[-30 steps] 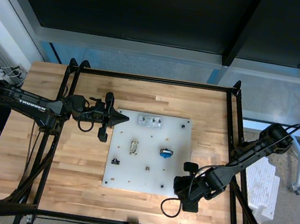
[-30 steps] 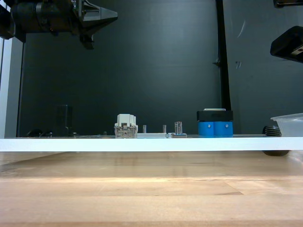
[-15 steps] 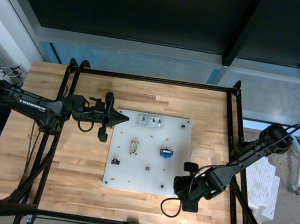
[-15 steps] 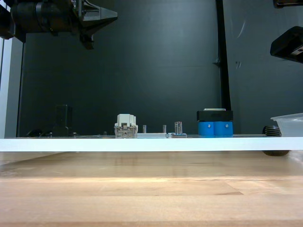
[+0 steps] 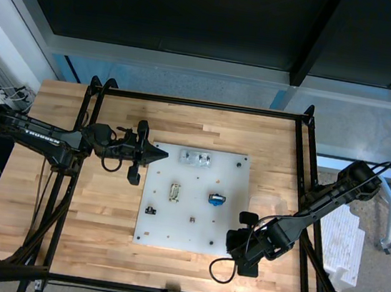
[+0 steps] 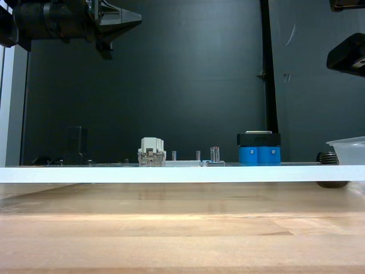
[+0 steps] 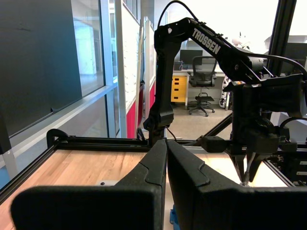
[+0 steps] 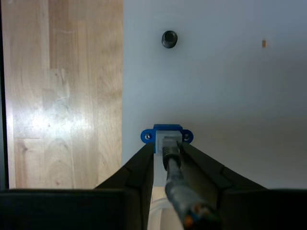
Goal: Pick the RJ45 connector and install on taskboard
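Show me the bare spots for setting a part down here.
Free: table wood between taskboard and near edge; far strip behind the board. Crowded: board's near right corner, where right gripper clamps the RJ45 connector; left gripper, shut, overhangs its far left corner.

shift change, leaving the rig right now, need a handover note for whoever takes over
Grip: the left pincer is shut, empty and held high over the far left corner of the taskboard. The right pincer is shut on the RJ45 connector, low at the board's near right corner.
Done: connector picked and brought nose-first to the blue socket by the board's edge.
Left: cannot tell whether it is fully seated. Probably press it home, then open and back off.
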Controlling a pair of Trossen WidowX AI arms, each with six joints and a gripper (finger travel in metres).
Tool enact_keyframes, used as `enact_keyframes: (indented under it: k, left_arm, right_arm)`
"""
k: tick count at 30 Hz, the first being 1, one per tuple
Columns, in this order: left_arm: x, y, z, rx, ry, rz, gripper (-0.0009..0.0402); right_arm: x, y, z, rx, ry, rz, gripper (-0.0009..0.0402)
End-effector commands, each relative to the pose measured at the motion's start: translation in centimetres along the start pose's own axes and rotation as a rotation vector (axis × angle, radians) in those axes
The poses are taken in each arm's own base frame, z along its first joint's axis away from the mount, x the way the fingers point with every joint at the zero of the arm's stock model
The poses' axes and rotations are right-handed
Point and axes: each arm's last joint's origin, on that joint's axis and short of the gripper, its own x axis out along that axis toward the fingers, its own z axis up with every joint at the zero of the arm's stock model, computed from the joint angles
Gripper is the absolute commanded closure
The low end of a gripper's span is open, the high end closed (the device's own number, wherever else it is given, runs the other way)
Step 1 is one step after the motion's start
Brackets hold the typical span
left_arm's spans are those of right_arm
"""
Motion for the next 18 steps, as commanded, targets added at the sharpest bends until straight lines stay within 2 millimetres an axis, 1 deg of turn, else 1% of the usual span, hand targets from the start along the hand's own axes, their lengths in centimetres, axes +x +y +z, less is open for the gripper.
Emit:
enact_keyframes:
  k: [1,8,18]
  left_arm:
    - [0.0,0.0,0.0,0.0,0.0,0.0,0.0393]
    - [0.0,0.0,0.0,0.0,0.0,0.0,0.0393]
    - [0.0,0.0,0.0,0.0,0.0,0.0,0.0393]
  right_arm:
    - [-0.5,0.0,0.1,0.0,-0.017,0.003,0.0295]
    - [-1.5,-0.4,-0.1,0.003,-0.022,0.008,0.0265]
    - [-4.3,-1.2,-0.5,0.012,-0.071,0.049,0.0234]
